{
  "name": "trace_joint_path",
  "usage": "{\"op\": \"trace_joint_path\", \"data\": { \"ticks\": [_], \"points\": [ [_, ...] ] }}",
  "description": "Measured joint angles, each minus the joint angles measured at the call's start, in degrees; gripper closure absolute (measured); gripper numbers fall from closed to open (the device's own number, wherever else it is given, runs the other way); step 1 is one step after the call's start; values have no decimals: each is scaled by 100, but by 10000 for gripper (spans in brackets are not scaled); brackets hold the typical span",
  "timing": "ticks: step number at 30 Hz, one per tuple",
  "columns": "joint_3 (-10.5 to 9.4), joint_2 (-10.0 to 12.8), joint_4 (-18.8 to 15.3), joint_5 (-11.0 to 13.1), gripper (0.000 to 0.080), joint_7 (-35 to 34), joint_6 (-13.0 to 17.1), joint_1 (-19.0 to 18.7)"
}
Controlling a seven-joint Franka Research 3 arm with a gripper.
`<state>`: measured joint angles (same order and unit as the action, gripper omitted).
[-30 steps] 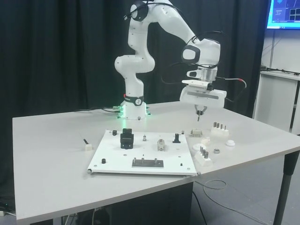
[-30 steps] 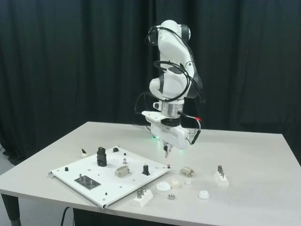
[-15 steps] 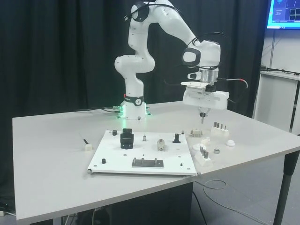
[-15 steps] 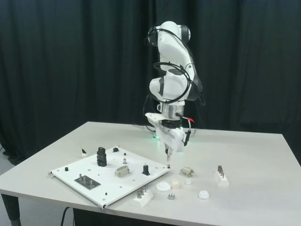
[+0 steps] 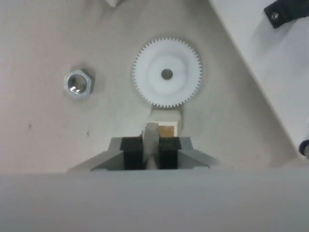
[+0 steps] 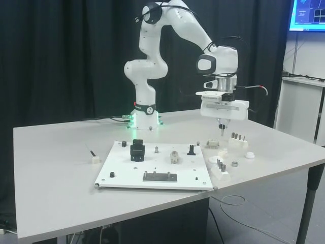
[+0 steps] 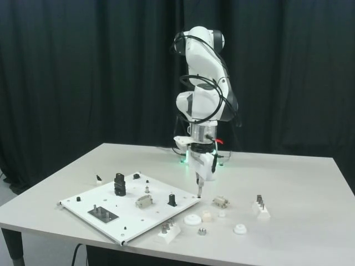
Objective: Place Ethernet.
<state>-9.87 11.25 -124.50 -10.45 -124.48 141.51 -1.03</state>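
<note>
Gripper (image 5: 151, 145) is hanging above the loose parts just off the white board's (image 6: 152, 175) corner, not on the board. In the wrist view the black pads (image 5: 131, 153) are closed down to a thin gap, and a pale sliver sits between them. I can't tell whether that is a held part or just the small block (image 5: 166, 126) on the table underneath, so I'm calling the hold undetermined. Directly under the tips is that small pale block, touching the rim of the white gear (image 5: 167, 73), with a steel hex nut (image 5: 77, 83) near on the grey table (image 6: 51, 152). I judge the Ethernet piece to be the connector block (image 7: 221, 201) lying on the table beside the board, just beside the fingertips in the second room view. Risks: the gear is tight against the block, so a descent that's off could land a pad on the gear teeth and shove both parts. A narrow pinch on a small block could twist it, leaving it tilted for insertion on the board.
</note>
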Motion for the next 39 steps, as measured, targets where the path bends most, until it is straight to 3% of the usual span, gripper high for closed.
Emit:
{"op": "trace_joint_path", "data": {
  "ticks": [15, 39],
  "points": [
    [72, 239, -3, 134, 738, -76, 319, 6],
    [48, 601, -3, 155, 738, 124, 503, -48]
  ]
}}
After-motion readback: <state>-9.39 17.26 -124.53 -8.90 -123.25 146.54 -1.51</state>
